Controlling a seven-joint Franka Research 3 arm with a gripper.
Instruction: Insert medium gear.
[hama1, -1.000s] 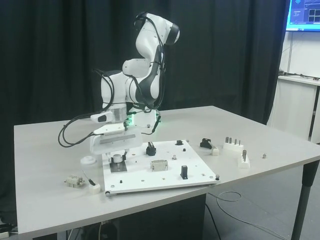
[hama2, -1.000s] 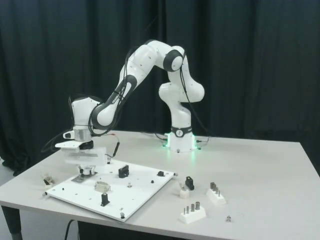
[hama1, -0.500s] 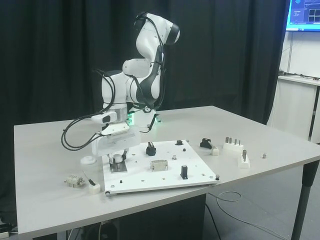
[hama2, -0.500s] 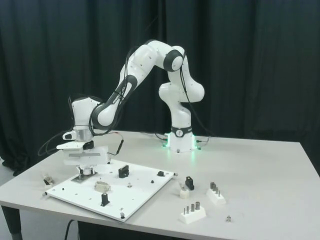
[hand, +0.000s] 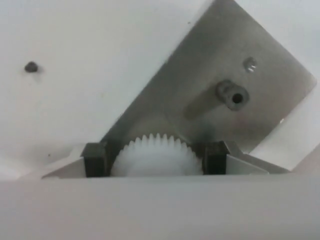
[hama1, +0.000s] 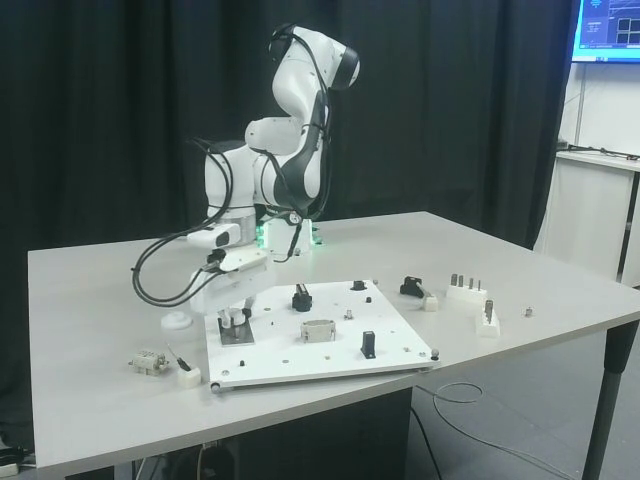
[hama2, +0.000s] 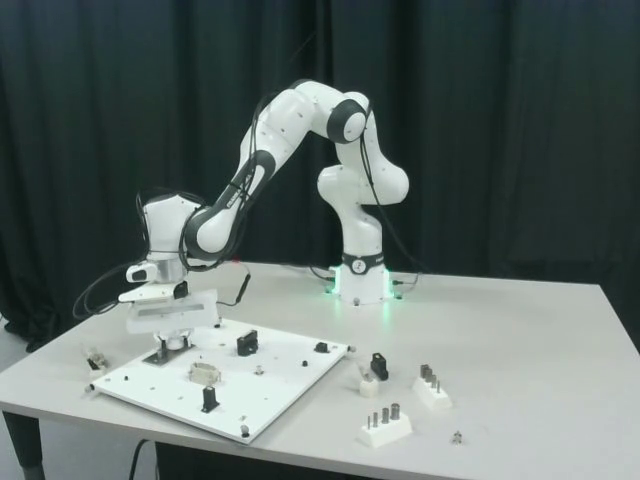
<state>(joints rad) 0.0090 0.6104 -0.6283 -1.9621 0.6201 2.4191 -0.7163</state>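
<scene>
— Where is the medium gear (hand: 157, 156)?

— In the wrist view it sits between the two black fingertips (hand: 95, 159) of the gripper (hand: 156, 160). The pads press against its toothed rim on either side, so the pincer is closed on it. Only the upper arc of its white teeth shows; the rest is hidden behind the gripper body.

— And what lies under it?

— A grey metal plate (hand: 235, 75) fixed to the white board (hama1: 330, 350). A short peg (hand: 232, 95) with a hollow end stands on that plate, a little apart from the gear. A small screw head (hand: 250, 63) lies beyond the peg. Whether the gear already touches the plate is hard to tell from this angle.

— Where does the arm stand in the room views?

— The white arm (hama2: 300, 120) reaches down from its base (hama2: 362, 285) to the board's corner nearest the table's (hama1: 90, 290) far end, with the gripper low over the plate (hama1: 236, 333).

— Anything else on the board?

— A black fixture (hama1: 301, 298), a grey socket-like part (hama1: 318, 329) and a small black upright block (hama1: 368, 343). Off the board, a white round piece (hama1: 176, 321) lies near the gripper, and two white holders with pins (hama2: 385, 425) rest on the table well apart from it.
</scene>
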